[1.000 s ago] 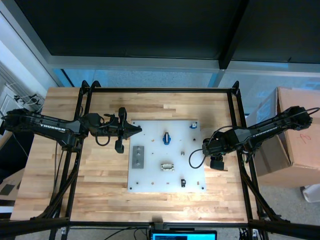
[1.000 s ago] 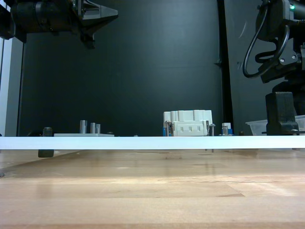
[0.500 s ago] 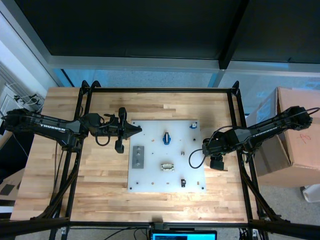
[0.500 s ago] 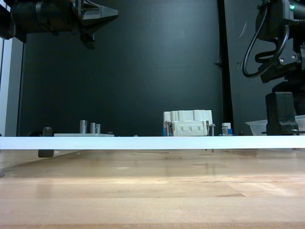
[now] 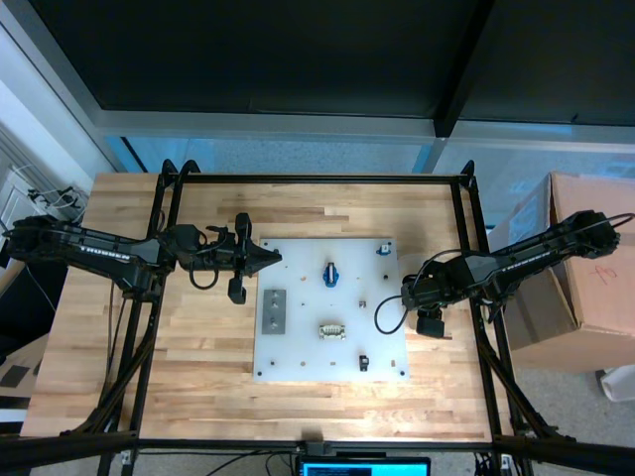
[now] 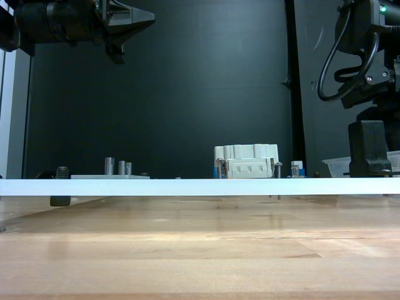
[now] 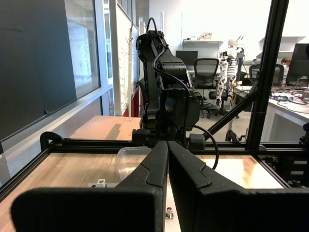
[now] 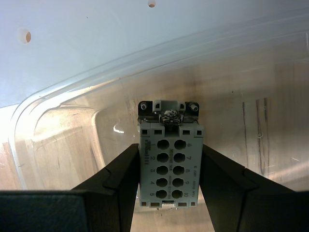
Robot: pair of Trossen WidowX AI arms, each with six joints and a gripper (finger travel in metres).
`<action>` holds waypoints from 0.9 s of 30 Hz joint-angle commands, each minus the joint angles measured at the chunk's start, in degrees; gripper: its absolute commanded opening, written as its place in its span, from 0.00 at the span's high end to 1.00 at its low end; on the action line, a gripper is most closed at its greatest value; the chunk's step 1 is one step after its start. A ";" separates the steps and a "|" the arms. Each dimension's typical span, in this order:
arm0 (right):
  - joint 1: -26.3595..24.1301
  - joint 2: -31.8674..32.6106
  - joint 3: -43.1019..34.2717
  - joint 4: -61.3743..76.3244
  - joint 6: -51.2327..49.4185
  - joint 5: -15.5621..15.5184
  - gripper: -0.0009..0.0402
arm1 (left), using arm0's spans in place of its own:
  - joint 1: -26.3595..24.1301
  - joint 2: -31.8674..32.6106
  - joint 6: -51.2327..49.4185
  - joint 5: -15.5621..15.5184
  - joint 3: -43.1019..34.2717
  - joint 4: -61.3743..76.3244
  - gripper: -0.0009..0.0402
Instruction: Remove the HAN10E connector from the taskboard and place in the container
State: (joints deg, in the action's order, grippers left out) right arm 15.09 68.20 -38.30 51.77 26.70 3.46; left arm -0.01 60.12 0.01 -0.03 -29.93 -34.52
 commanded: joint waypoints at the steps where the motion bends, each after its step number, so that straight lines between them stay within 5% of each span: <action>1: 0.02 0.02 0.00 -0.04 -0.02 0.02 0.91 | 0.00 0.00 0.00 0.02 -0.02 0.00 0.98; 19: 0.02 0.02 3.30 -3.15 0.81 0.00 0.89 | 0.02 0.00 0.00 0.00 -0.02 0.00 0.98; 27: 0.00 0.02 3.30 -3.02 1.62 0.00 0.58 | 0.02 0.00 0.00 0.00 -0.02 0.00 0.98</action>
State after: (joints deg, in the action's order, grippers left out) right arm 15.09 68.23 -35.03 48.73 28.27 3.46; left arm -0.01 60.10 -0.01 -0.03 -29.95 -34.50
